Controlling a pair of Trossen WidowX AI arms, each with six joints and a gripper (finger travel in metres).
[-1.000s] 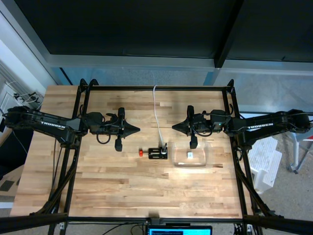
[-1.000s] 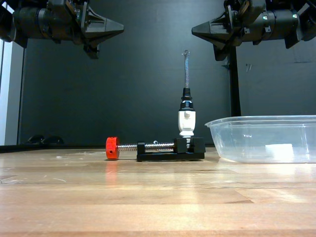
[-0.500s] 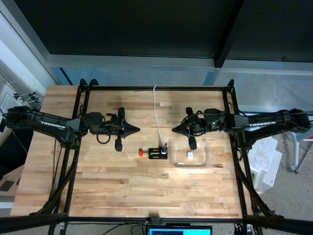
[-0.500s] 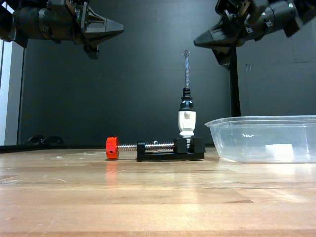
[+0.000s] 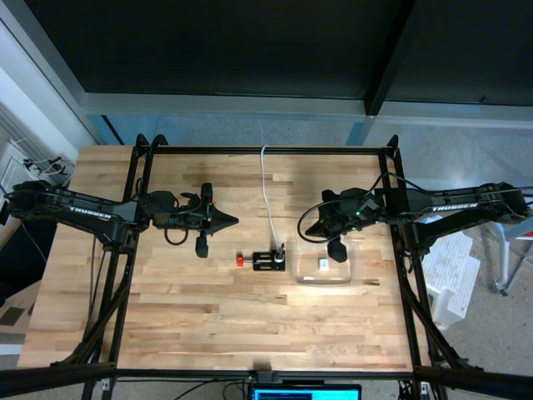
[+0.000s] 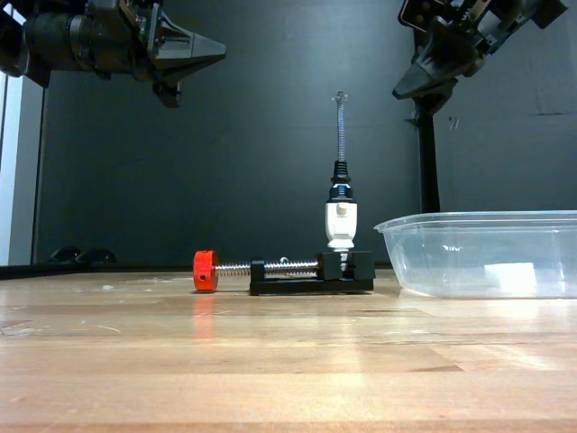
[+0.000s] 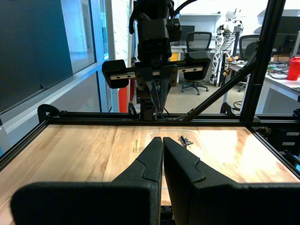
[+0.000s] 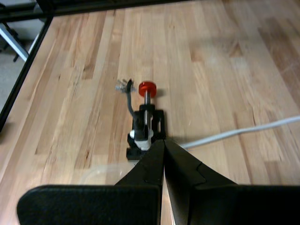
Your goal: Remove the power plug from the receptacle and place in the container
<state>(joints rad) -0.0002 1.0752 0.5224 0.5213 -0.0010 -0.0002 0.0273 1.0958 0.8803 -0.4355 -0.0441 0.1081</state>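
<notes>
Black plug [image 6: 339, 173] is sitting in the socket [image 6: 341, 221], down ahead of our right hand [image 6: 398, 92], pressed together; descending unspread, we are risking bending its wire [image 6: 341, 126]. Our left hand [image 6: 222, 52], likewise pressed together, is hovering well apart.

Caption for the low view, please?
Left gripper parked high, right gripper high, angled down; power plug seated in receptacle beside container.

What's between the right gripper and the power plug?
Only open air, per the low view: the shut right gripper hangs high right of the power plug, which sits in the receptacle. Shut left gripper hangs high at left.
</notes>
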